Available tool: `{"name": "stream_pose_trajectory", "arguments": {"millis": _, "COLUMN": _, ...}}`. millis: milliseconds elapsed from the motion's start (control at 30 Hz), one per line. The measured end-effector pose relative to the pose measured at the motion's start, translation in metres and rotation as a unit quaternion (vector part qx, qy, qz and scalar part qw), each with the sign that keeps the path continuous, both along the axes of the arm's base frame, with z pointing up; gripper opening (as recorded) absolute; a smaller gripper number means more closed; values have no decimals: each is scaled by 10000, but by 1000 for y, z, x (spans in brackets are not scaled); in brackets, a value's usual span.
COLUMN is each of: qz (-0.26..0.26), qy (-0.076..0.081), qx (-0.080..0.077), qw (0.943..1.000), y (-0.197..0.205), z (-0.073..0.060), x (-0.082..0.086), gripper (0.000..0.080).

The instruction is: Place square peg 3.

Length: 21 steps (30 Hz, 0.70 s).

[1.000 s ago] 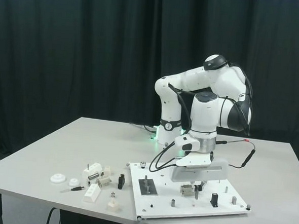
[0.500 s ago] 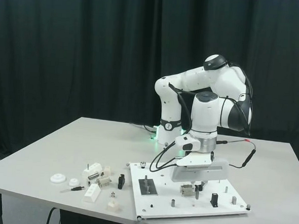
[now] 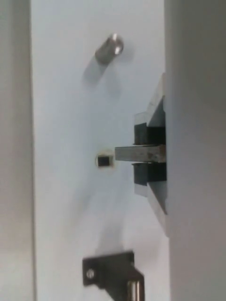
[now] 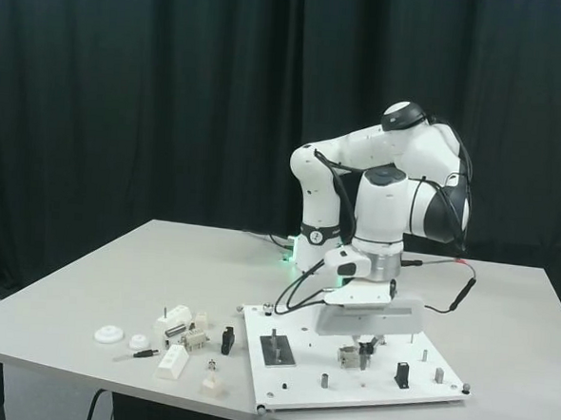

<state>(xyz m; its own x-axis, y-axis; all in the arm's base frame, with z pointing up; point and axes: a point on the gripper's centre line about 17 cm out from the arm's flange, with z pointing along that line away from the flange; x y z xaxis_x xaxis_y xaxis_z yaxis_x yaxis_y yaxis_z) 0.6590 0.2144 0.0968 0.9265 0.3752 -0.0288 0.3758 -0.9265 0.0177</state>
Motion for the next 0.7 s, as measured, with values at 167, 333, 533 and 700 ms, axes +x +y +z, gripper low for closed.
{"name": "stream_pose_trajectory", "arguments": {"millis": 167, "qz": -156, "qy": -78, "qx": -120, "qw": 9998, "y": -16, "z": 11, "x": 6, "gripper": 76}}
{"name": "stream_pose_trajectory", "arguments": {"millis": 333, "qz": -284, "qy": -142, "qx": -260, "qw": 9992, "y": -36, "z": 22, "x": 12, "gripper": 76}}
{"name": "stream_pose_trajectory", "arguments": {"millis": 533, "qz": -439, "qy": -153, "qx": -444, "qw": 9979, "y": -68, "z": 34, "x": 16, "gripper": 76}}
{"name": "stream_pose_trajectory", "arguments": {"millis": 700, "qz": -542, "qy": -106, "qx": -512, "qw": 9972, "y": -95, "z": 40, "x": 14, "gripper": 76}}
